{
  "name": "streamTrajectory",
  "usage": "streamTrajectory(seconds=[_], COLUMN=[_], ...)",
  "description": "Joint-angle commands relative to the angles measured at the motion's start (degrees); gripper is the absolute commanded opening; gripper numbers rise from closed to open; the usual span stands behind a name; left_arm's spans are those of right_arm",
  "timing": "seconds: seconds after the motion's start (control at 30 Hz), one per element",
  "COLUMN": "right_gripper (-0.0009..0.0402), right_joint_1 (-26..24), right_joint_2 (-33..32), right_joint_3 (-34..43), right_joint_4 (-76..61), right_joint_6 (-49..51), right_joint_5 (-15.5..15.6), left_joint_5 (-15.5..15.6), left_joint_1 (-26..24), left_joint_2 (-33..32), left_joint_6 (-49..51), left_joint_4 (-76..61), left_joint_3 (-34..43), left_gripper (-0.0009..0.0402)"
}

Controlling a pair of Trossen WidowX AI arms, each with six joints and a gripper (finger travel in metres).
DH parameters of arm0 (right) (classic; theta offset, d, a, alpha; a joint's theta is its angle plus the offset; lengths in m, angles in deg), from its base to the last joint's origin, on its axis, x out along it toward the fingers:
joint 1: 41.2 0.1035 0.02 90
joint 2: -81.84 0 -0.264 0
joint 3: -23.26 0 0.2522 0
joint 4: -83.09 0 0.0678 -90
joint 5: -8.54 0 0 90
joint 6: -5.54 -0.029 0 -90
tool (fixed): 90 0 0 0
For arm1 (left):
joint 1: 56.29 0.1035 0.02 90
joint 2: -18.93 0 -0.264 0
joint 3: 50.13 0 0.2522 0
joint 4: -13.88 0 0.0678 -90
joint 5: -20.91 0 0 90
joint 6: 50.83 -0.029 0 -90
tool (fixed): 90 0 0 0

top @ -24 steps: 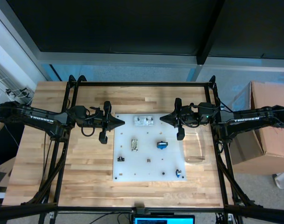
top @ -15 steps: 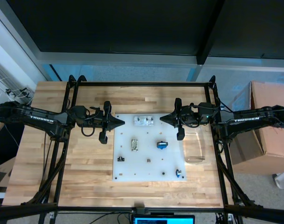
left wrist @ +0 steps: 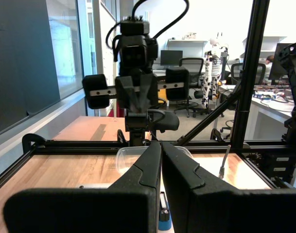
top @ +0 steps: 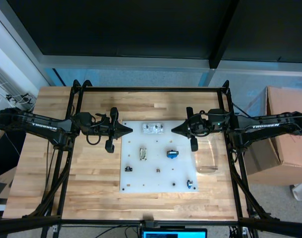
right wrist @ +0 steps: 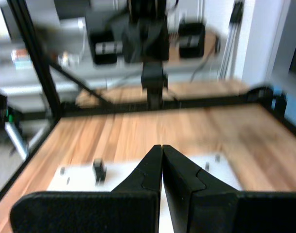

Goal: Remove the RJ45 connector from the taskboard and place in the container

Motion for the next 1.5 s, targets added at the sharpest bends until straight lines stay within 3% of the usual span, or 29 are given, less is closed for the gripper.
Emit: streamTrajectory(seconds=[0.03,0.27,0.53,1.07,1.27,1.5], right_gripper=[0.0000,0.0000,0.0000,0.0000,0.0000,0.0000], right_joint_1=[3.26,13.79,22.97,34.95,36.02,36.13], right_joint_2=[-0.07,-0.07,-0.13,-9.01,-14.93,-21.46], right_joint_3=[4.83,14.40,21.77,30.86,36.22,40.70], right_joint_4=[-13.55,-35.95,-52.00,-70.42,-75.01,-78.29], right_joint_6=[0.00,-3.69,-12.20,-24.90,-25.79,-25.75], right_joint_5=[-3.45,-11.67,-14.86,-13.55,-11.13,-10.67], left_joint_5=[-0.02,-0.02,-0.02,-0.02,-0.02,-0.02], left_joint_1=[0.02,0.00,0.00,0.00,0.02,0.00], left_joint_2=[-0.02,-0.02,-0.02,-0.02,-0.02,-0.02], left_joint_6=[0.00,0.00,0.00,0.00,0.00,0.00], left_joint_4=[0.00,0.00,0.00,0.00,0.00,0.00], left_joint_3=[0.00,0.00,0.00,0.00,0.00,0.00], left_gripper=[0.0000,0.0000,0.0000,0.0000,0.0000,0.0000])
